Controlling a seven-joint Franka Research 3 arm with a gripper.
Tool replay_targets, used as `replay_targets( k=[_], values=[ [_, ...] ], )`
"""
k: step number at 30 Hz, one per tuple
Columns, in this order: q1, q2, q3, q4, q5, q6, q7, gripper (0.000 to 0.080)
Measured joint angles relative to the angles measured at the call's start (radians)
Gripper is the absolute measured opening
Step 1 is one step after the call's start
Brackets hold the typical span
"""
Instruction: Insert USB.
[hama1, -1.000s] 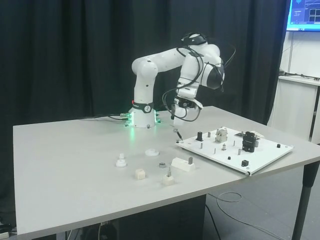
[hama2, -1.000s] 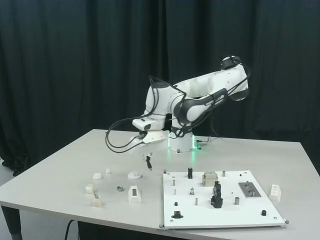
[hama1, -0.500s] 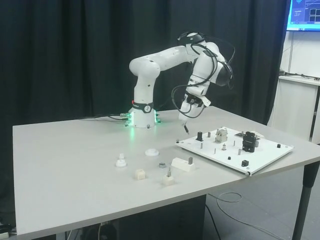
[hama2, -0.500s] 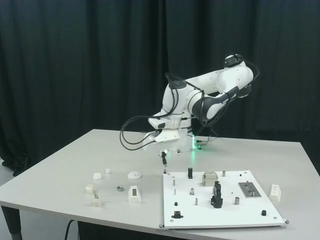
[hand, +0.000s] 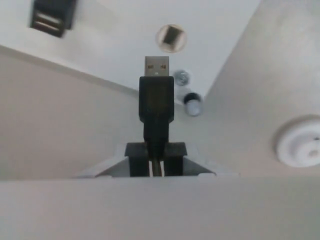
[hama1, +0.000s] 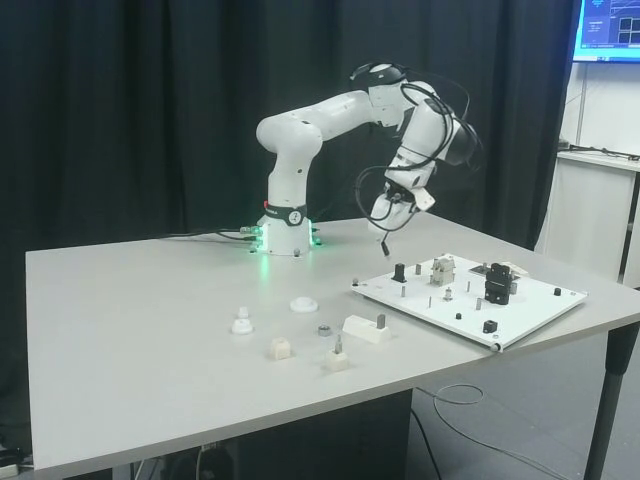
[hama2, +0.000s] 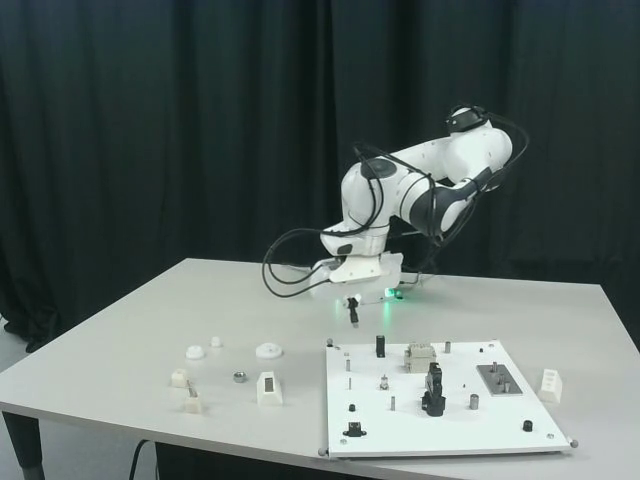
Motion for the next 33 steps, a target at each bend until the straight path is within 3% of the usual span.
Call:
replay_targets(
  k=[18, 33],
  values=[
    [-0.002, 0.0, 0.0, 0.104, -0.068, -0.14, 0.191, 0.0058],
    [-0.051, 0.0, 0.053, 0.203, -0.12, -0.22, 0.311, 0.0058]
  ],
)
